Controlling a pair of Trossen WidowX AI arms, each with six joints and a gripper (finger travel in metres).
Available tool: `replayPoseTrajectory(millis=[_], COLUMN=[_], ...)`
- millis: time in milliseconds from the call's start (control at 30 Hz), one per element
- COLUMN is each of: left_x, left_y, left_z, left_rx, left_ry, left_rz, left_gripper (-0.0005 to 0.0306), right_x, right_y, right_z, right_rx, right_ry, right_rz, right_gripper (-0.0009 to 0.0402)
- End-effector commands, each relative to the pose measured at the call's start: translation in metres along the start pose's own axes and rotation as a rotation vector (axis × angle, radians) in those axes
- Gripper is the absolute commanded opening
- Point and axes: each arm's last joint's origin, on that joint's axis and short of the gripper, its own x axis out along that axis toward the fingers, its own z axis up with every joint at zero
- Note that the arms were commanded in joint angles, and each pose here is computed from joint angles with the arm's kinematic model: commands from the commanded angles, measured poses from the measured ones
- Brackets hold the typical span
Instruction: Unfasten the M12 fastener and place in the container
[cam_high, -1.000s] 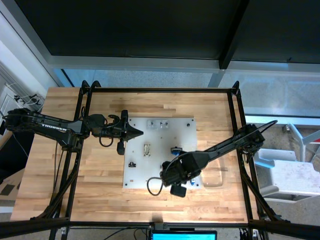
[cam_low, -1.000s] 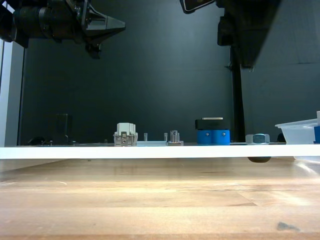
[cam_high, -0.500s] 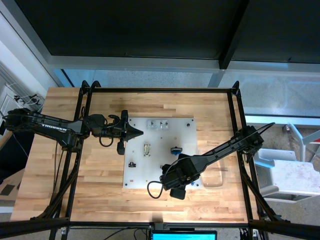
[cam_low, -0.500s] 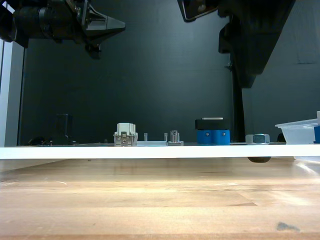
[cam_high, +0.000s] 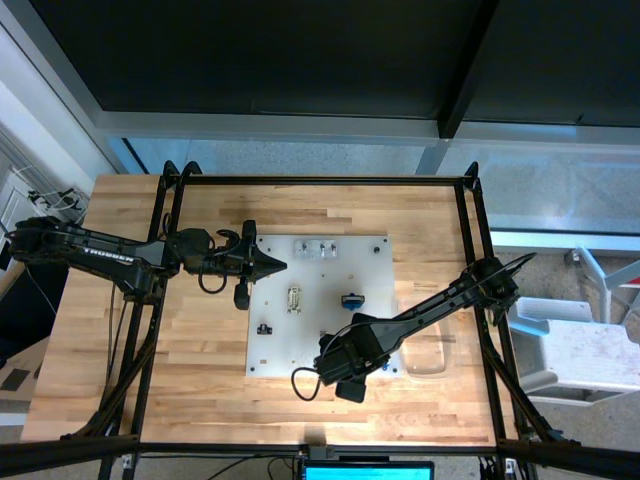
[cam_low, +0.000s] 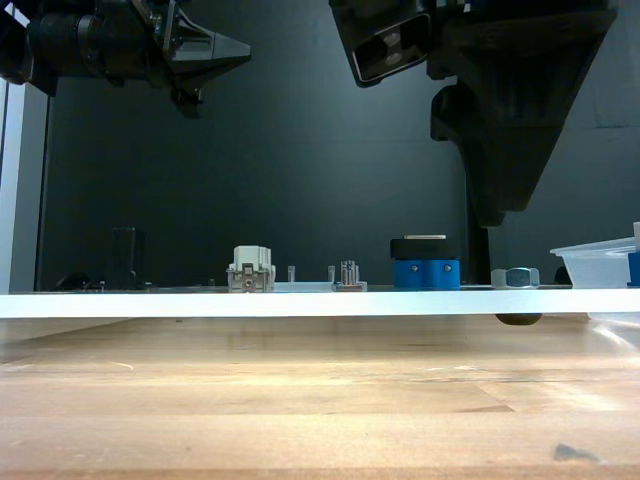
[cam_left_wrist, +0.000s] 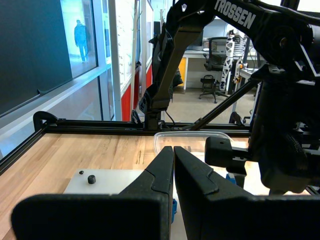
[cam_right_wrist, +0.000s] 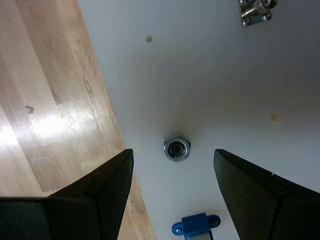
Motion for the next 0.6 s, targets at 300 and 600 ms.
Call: replayPoseTrajectory(millis=[300, 600], left_x=[0.0, 0.0], left_y=[0.0, 0.0], left_z=[0.0, 0.0], left_rx=[0.0, 0.0], left_ry=[0.0, 0.0], left_rz=[0.0, 0.0], left_gripper=[0.0, 0.0], right_x=[0.016, 0.025], right_y=[-0.003, -0.006], right_z=[-0.004, -0.005], right_rx=[-0.011, -0.011], right_ry=[0.021, 0.02], right_rz=[-0.025, -0.029], right_gripper=[0.0224, 0.0224])
